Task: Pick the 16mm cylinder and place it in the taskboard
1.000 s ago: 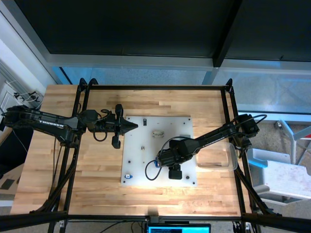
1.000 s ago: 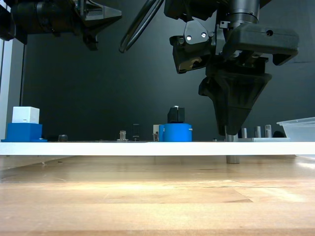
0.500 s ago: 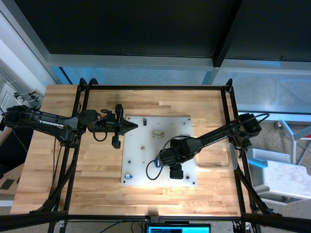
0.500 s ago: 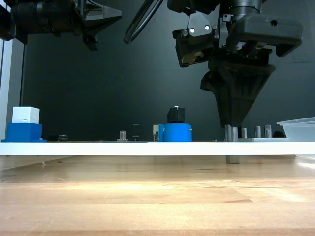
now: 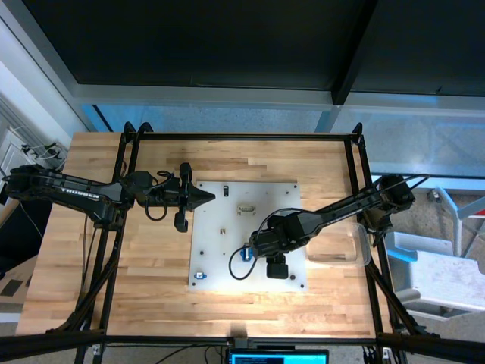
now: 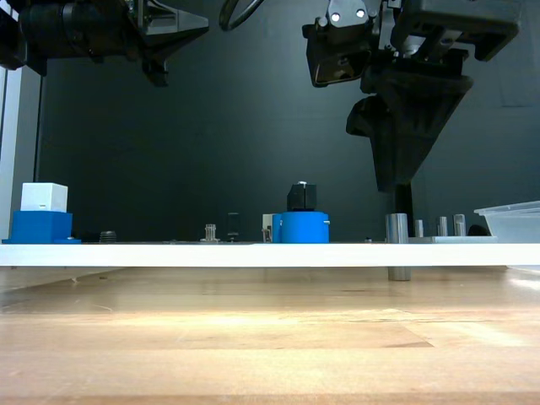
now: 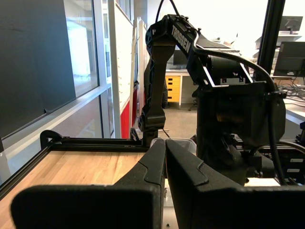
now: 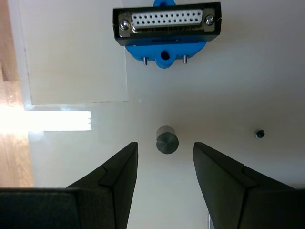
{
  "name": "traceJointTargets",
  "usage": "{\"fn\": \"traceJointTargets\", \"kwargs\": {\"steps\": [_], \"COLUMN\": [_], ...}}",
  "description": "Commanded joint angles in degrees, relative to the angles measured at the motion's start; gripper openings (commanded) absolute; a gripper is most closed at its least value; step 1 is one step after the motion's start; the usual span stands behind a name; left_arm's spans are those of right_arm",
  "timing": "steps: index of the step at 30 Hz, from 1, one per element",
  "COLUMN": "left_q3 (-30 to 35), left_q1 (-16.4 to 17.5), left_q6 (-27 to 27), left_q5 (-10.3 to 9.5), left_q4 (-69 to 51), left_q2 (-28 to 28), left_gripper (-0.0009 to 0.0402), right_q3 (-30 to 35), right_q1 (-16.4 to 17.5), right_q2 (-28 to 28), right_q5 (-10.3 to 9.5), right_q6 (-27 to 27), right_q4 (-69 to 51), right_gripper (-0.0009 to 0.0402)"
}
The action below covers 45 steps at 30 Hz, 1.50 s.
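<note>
The 16mm cylinder (image 8: 167, 142) is a short grey metal peg standing upright in the white taskboard (image 8: 228, 71). In the low view the cylinder (image 6: 396, 228) rises from the taskboard (image 6: 169, 254) near its right end. My right gripper (image 6: 395, 181) hangs straight above it, open, touching nothing. In the right wrist view the right gripper (image 8: 165, 146) has its fingers apart on either side of the peg. From above, the right gripper (image 5: 269, 258) hides the peg. My left gripper (image 5: 212, 196) is shut and hovers at the taskboard's (image 5: 227, 258) left edge, high in the air (image 6: 205, 26).
A blue fitting (image 6: 299, 228) stands on the board left of the cylinder. A blue-mounted pin connector (image 8: 167, 28) lies beyond the peg. More small pegs (image 6: 440, 225) stand to the right. A clear plastic bin (image 5: 362, 246) sits off the board's right edge.
My right gripper has risen off the cylinder, leaving it standing in the board. The left arm has not moved.
</note>
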Motion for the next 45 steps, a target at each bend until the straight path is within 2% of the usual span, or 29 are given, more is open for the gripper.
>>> {"fn": "traceJointTargets", "kwargs": {"steps": [1, 14, 45], "left_q3": [0.0, 0.0, 0.0], "left_q1": [0.0, 0.0, 0.0], "left_q6": [0.0, 0.0, 0.0], "left_q5": [0.0, 0.0, 0.0], "left_q4": [0.0, 0.0, 0.0], "left_q2": [0.0, 0.0, 0.0], "left_gripper": [0.0, 0.0, 0.0], "right_q3": [0.0, 0.0, 0.0], "right_q1": [0.0, 0.3, 0.2], "right_q2": [-0.5, -2.6, -2.7], "right_q5": [0.0, 0.46, 0.48], "right_q6": [0.3, 0.4, 0.3], "right_q4": [-0.5, -1.5, -2.8], "right_gripper": [0.0161, 0.0161, 0.0161]}}
